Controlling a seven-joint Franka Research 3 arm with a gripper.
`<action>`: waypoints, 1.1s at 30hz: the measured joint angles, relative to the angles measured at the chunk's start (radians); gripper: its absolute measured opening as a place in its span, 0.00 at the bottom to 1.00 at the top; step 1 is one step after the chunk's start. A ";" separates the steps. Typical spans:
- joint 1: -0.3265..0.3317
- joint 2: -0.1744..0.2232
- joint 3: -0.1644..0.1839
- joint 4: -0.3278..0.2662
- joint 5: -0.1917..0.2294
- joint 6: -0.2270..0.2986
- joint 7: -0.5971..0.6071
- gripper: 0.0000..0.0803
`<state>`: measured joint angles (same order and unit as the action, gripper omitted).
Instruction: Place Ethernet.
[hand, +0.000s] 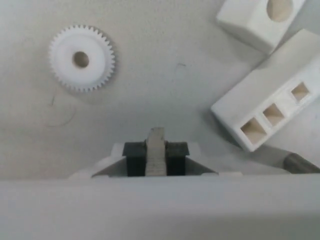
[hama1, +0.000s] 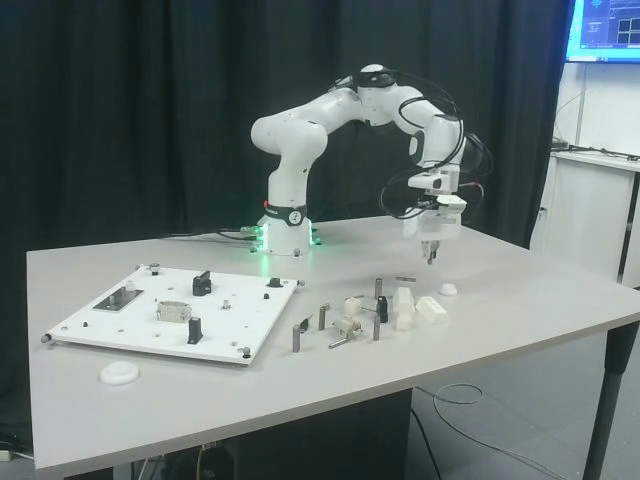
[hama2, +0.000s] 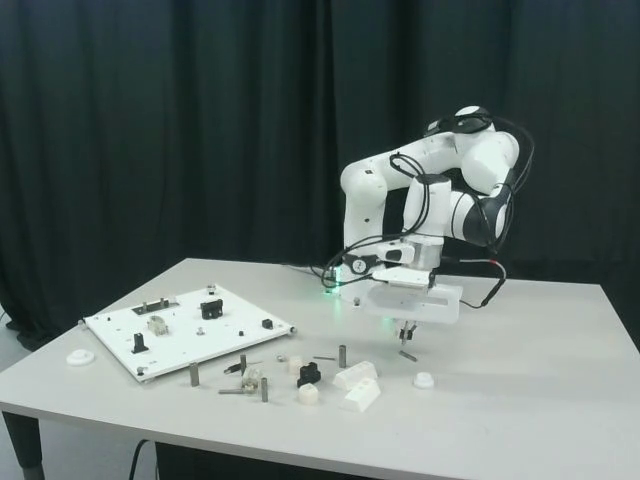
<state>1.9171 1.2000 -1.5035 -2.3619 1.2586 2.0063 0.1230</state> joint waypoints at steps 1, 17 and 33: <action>-0.007 -0.002 0.003 0.004 0.001 -0.002 0.000 0.10; -0.069 -0.009 0.072 0.045 0.017 -0.015 -0.001 0.10; -0.076 -0.009 0.096 0.052 0.019 -0.009 -0.001 0.40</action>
<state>1.8410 1.1909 -1.4071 -2.3103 1.2781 1.9968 0.1219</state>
